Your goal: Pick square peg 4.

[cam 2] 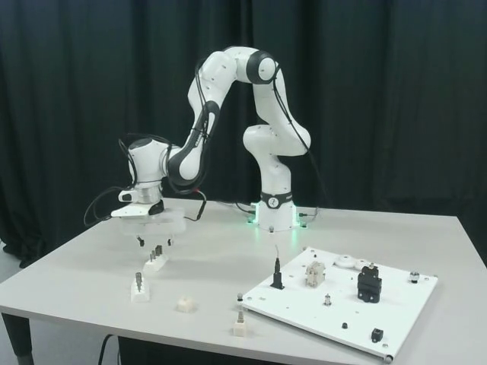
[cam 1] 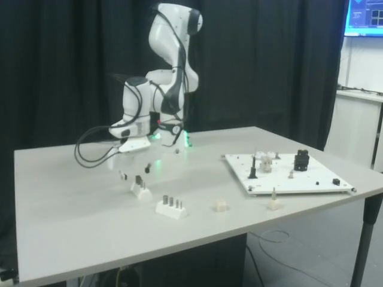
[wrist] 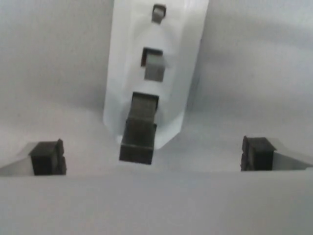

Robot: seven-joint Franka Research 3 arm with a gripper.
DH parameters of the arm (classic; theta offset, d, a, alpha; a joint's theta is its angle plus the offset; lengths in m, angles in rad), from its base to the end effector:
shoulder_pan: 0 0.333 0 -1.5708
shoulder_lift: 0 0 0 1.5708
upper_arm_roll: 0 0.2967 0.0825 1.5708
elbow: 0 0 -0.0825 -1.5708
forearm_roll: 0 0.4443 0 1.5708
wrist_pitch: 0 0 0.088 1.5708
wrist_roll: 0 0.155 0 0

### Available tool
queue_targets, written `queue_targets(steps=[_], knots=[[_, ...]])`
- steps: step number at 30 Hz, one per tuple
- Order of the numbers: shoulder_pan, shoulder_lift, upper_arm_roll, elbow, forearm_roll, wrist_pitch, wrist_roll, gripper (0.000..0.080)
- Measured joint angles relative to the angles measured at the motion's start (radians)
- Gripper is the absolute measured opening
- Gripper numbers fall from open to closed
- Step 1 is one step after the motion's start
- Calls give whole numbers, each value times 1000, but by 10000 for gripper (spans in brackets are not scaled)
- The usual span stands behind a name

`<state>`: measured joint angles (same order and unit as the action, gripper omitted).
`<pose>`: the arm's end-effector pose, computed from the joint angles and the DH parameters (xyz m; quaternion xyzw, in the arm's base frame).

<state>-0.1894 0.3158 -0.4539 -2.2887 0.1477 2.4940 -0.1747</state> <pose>0.4273 -0.3419 0.1043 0.9579 -0.2835 -0.0431 0.0100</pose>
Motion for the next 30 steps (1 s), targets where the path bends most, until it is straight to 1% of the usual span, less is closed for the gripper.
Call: queue_targets(steps=[4, 10, 12, 15, 17, 21, 25, 30], knots=[[0, -15, -3, -50, 6, 60, 0, 800], [0, -32, -4, -126, 15, 165, 0, 800], [0, -36, -4, -146, 18, 193, 0, 800], [0, -39, -4, -165, 20, 222, 0, 800], [1, -40, -4, -172, 23, 232, 0, 800], [3, -46, -3, -172, 29, 233, 0, 800], [7, -58, -1, -172, 42, 233, 0, 800], [15, -77, -1, -170, 45, 225, 4, 800]])
